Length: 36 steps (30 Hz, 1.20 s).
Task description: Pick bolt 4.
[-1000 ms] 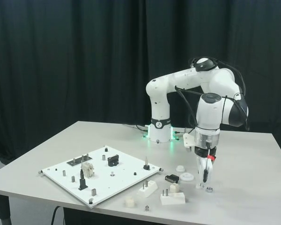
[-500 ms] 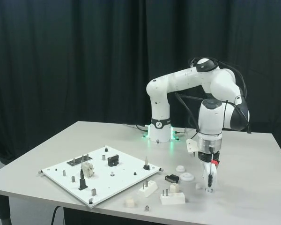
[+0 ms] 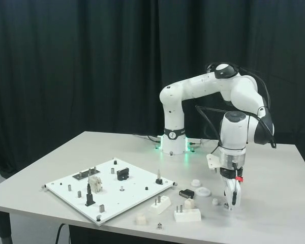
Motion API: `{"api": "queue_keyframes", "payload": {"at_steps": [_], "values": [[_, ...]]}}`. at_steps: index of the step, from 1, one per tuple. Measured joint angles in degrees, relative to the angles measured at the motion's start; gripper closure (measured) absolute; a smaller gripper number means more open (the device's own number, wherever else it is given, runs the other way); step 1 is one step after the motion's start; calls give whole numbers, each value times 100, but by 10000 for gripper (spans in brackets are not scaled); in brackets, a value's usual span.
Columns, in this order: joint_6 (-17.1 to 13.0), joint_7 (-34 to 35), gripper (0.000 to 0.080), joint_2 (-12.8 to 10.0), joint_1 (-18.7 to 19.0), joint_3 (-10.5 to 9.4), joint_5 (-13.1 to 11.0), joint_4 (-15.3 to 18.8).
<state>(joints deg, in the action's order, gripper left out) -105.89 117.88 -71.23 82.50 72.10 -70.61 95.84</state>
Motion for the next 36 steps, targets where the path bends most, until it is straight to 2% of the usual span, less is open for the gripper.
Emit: {"api": "queue_keyframes", "payload": {"at_steps": [7,18,36], "values": [[-308,0,3,1,175,-53,0,191],[-628,-2,3,7,425,-56,0,506],[-885,-29,3,10,502,-171,-76,632]]}}
